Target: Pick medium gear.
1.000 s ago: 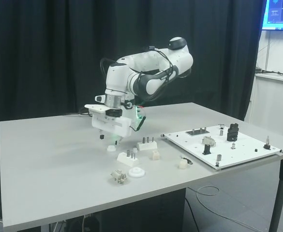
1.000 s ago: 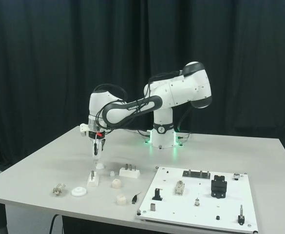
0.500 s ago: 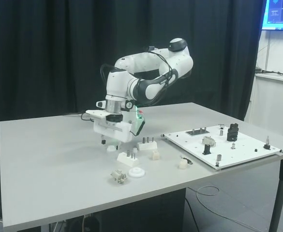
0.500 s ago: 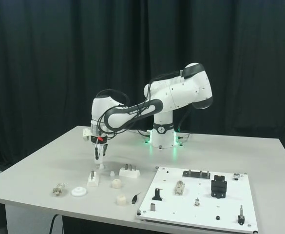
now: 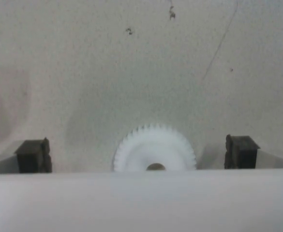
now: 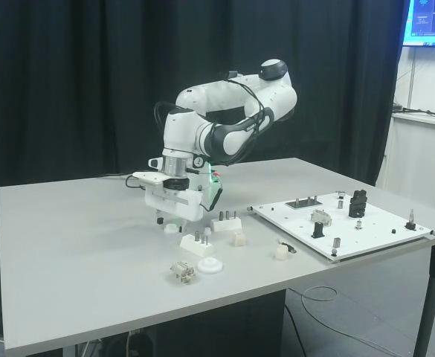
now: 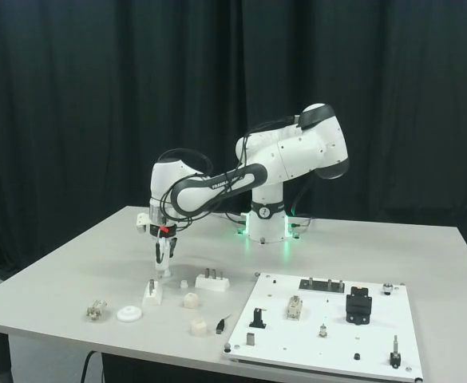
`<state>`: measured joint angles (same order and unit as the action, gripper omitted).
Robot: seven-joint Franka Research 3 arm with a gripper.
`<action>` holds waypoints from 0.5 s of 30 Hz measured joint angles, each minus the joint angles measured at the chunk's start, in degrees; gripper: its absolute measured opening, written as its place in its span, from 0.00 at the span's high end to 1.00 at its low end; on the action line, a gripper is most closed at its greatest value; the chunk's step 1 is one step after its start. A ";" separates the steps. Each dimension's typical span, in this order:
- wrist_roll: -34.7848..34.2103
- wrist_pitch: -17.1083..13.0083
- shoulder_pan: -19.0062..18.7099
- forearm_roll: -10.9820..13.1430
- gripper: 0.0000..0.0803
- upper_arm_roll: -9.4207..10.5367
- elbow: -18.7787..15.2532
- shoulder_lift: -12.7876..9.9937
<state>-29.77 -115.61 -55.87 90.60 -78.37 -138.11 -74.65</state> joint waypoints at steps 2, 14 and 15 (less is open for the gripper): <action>0.00 0.00 0.00 0.04 0.00 0.03 0.00 0.00; 0.05 -0.34 -0.01 0.10 0.00 0.20 0.00 -0.03; 0.05 -0.34 -0.01 0.10 0.00 0.22 0.00 -0.03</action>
<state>-29.72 -115.95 -55.88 90.69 -78.15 -138.11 -74.68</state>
